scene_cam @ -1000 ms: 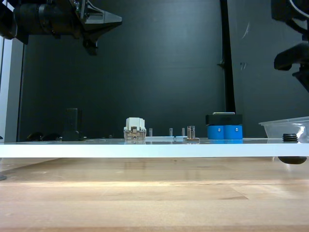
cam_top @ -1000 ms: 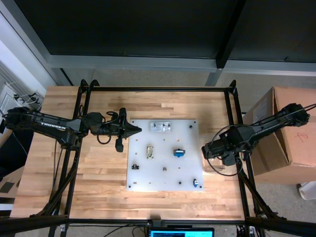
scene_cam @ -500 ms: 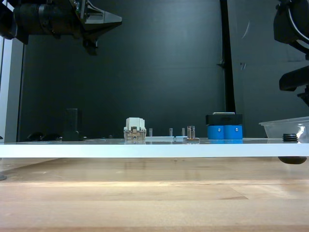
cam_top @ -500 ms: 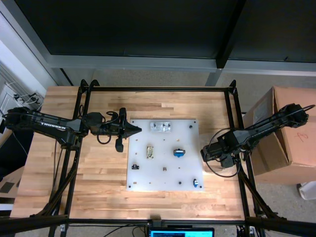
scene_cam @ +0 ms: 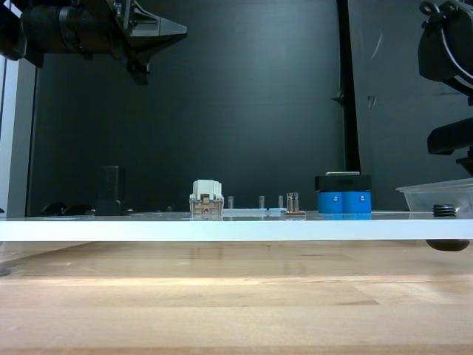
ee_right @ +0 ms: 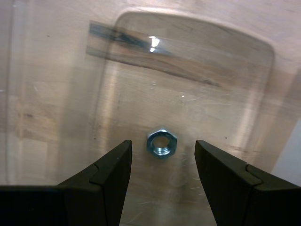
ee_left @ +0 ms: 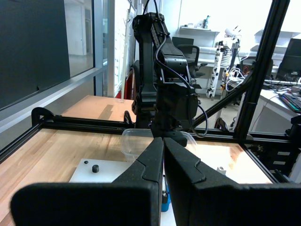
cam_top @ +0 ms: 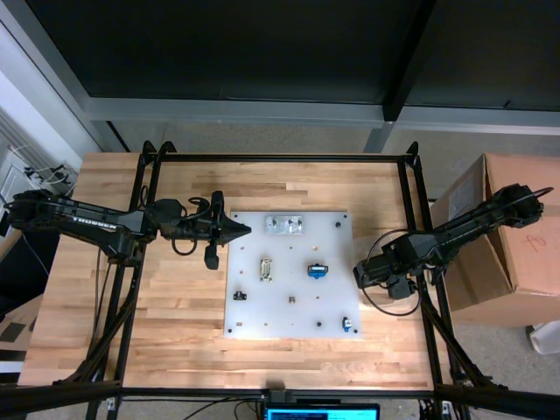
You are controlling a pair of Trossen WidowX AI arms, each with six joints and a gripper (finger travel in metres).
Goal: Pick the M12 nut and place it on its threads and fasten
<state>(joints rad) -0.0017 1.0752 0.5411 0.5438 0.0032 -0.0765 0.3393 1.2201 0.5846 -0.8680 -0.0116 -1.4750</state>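
The silver M12 nut [ee_right: 161, 143] lies flat and free on the floor of the clear tray [ee_right: 117, 70]. My right gripper [ee_right: 162, 151] hangs just above it, open, one finger on each side of the nut, touching nothing. In the high view the right gripper [cam_top: 364, 273] sits just off the white board's [cam_top: 289, 302] right edge. The black ribbed stud [scene_cam: 443, 211] stands bare near the board's near right edge. My left gripper [cam_top: 241, 230] is shut on nothing, held high over the board's far left edge.
On the board stand a blue block [cam_top: 317, 270], a white connector [cam_top: 265, 269] and a silver fixture [cam_top: 286, 226]. A cardboard box [cam_top: 516, 236] sits right of the table. Black frame rails [cam_top: 280, 158] run around the work area.
The right gripper has come down and slightly left over the tray. The left arm and the nut have not moved.
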